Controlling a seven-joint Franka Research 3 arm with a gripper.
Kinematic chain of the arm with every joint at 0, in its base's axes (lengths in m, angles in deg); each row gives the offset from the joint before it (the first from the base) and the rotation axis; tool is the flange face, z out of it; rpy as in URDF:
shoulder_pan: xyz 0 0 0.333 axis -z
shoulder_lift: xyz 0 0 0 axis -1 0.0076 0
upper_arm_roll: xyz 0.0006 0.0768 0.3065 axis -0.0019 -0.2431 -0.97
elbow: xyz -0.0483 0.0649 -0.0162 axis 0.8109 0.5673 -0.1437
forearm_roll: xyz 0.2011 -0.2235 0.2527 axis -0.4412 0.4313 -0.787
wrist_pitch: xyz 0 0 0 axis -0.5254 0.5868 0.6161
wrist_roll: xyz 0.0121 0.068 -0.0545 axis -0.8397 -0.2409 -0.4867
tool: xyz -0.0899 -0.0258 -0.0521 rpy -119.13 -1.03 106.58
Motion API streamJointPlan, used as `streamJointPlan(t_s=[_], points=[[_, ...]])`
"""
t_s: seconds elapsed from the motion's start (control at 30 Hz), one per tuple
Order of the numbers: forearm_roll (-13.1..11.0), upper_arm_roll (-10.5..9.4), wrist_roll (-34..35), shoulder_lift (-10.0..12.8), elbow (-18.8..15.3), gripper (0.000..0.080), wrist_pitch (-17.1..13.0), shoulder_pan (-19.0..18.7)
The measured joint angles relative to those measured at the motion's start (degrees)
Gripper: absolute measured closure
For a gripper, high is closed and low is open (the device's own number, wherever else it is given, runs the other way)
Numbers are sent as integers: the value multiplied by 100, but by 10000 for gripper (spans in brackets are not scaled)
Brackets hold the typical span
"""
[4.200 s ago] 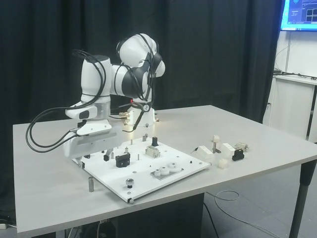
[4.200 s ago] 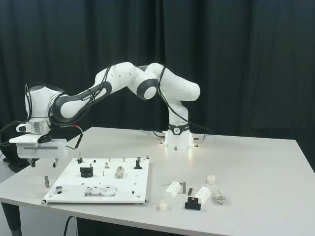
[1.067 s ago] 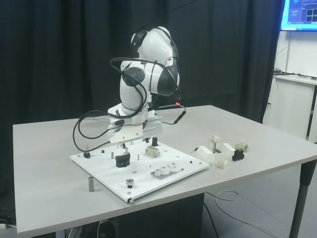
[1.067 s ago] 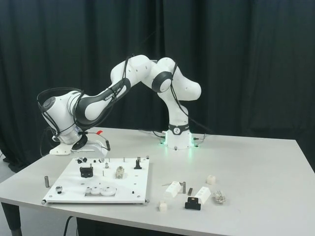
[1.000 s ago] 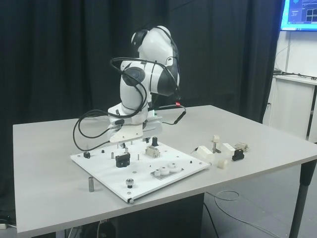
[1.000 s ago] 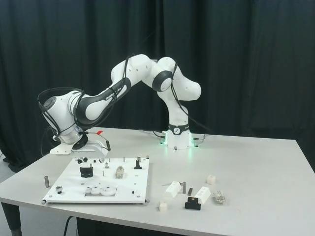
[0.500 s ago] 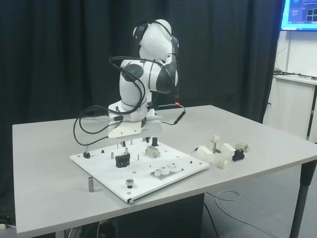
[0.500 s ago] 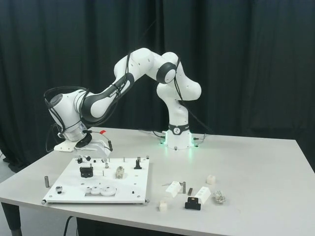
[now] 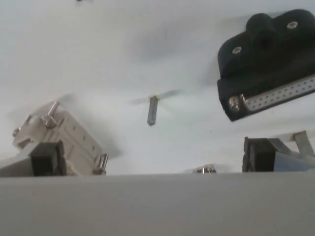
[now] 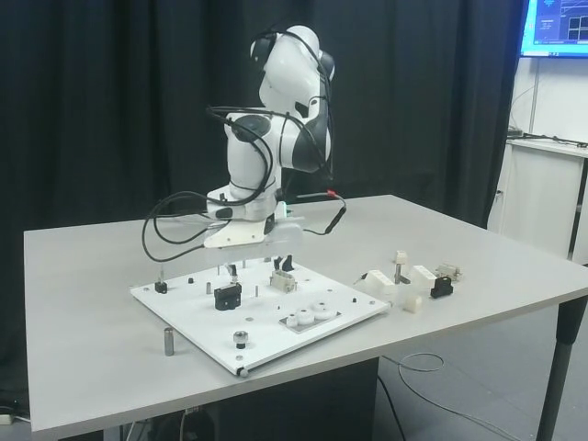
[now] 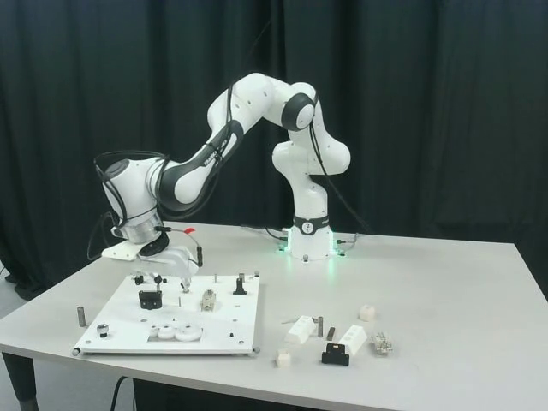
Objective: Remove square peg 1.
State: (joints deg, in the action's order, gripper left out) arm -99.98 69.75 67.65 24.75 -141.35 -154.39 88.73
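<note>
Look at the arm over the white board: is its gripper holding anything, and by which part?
Nothing is held: the gripper is open above the board, with a small upright peg untouched below.

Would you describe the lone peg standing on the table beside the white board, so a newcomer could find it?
Find the white board on the grey table before the arm. Off its edge farthest from the loose white parts stands a short grey peg, upright. Unlike everything mounted nearby, it rests on the table itself.
</note>
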Motion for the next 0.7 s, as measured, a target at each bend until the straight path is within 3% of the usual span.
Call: streamJointPlan(t_s=[0.33, 0.7], points=[[32, 0, 359, -272, -641, 3, -848, -159], [30, -9, 571, -516, -1205, 3, -1504, -238]])
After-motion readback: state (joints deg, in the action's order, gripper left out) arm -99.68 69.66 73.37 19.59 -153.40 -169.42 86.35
